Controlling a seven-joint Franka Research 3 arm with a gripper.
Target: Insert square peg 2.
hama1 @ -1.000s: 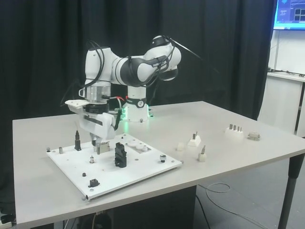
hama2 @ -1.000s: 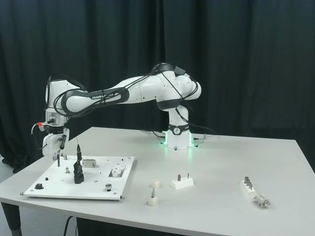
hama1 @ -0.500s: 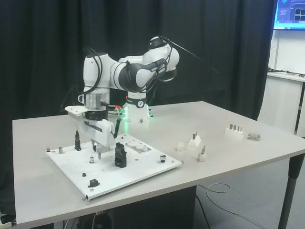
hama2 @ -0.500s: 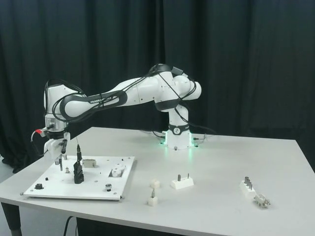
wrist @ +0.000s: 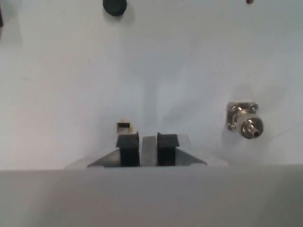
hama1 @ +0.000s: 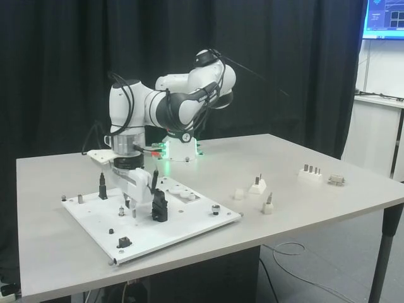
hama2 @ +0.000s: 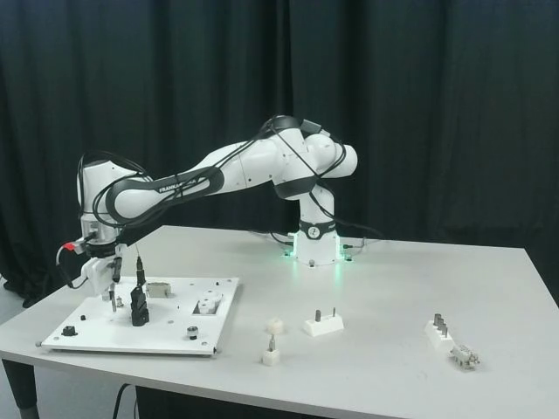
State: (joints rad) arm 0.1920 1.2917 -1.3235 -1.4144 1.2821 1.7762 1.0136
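While low over white board [wrist: 189,61], fingers [wrist: 128,149] clamp grey square peg [wrist: 149,151], narrow gap.

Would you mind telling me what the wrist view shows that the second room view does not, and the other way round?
Only the wrist view shows the small square hole in the white board just ahead of the gripper, whose fingers are shut on a grey peg, and the metal connector in detail. Only the second room view shows the whole white arm, the grey table and the small white holders off the board. Both show the white board and the gripper low over it.
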